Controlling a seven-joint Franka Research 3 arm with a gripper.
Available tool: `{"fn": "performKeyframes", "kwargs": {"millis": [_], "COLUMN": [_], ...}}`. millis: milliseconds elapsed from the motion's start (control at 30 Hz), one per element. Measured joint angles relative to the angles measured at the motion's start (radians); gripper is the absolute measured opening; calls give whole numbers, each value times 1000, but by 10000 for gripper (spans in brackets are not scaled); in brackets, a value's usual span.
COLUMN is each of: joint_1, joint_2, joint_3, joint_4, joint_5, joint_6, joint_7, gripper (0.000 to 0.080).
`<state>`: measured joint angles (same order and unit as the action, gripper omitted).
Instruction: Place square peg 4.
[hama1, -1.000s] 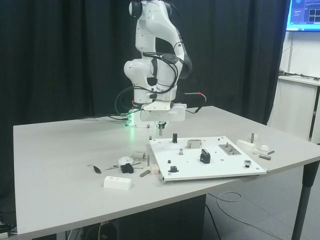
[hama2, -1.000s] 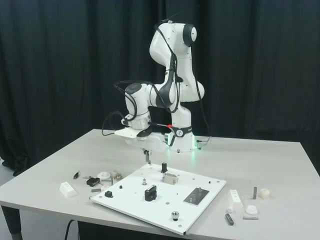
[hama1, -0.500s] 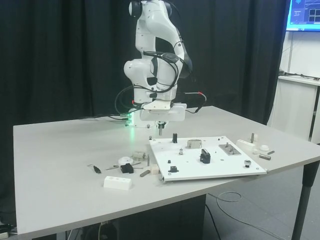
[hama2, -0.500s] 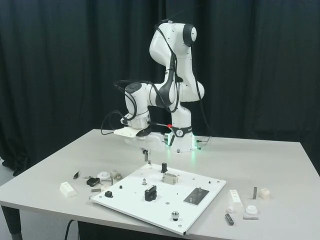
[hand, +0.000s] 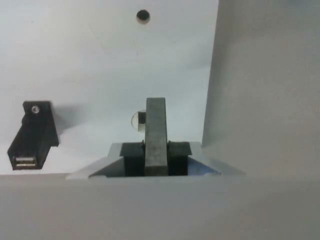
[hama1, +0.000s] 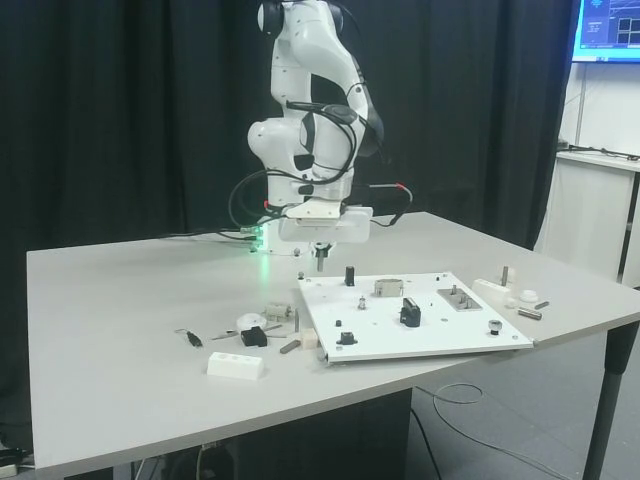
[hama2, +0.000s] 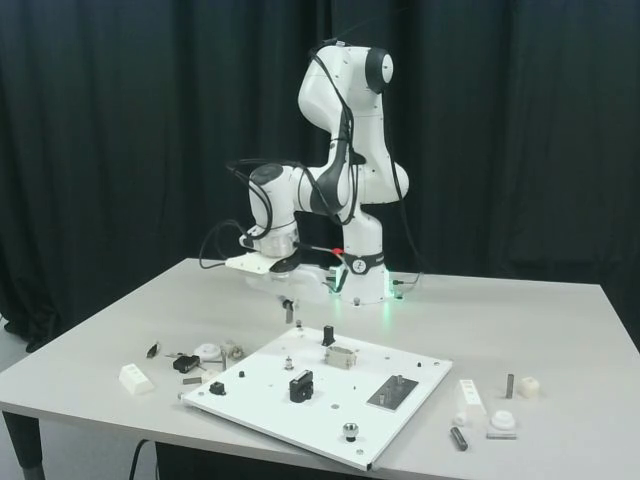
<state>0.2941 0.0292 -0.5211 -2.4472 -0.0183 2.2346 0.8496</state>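
My gripper (hama1: 320, 250) hangs just above the far left corner of the white board (hama1: 440, 335) and is shut on square peg 4 (hama1: 320, 263), a short grey bar held upright. In the wrist view the peg (hand: 155, 131) sits clamped between the two black fingers (hand: 132, 156), with my gripper (hand: 155, 155) over the board (hand: 90, 65) near its edge. A small round socket (hand: 137, 120) shows partly from behind the peg. In the second room view the peg (hama2: 289, 312) hangs below my gripper (hama2: 288, 302), a little above the board (hama2: 400, 425).
On the board stand a black post (hama1: 349, 273), a grey metal block (hama1: 388, 287), a black part (hama1: 409, 312) and a grey plate (hama1: 459, 296). Loose parts and a white block (hama1: 236, 365) lie left of the board, and white pieces (hama1: 505, 292) to its right. A black connector (hand: 31, 135) is near the peg.
The gripper with the peg has shifted slightly sideways along the board's far edge and risen a little. The grip on the peg is unchanged.
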Motion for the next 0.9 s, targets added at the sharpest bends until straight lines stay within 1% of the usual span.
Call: {"fn": "performKeyframes", "kwargs": {"millis": [167, 433, 633, 900], "joint_1": [-3, -13, -32, -74], "joint_2": [2, 18, 49, 108], "joint_3": [-9, -38, -68, -103], "joint_4": [2, 20, 49, 95], "joint_5": [-26, -89, -122, -127], "joint_6": [32, 101, 154, 215], "joint_7": [0, -2, -35, -132], "gripper": [95, 95, 95, 95]}}
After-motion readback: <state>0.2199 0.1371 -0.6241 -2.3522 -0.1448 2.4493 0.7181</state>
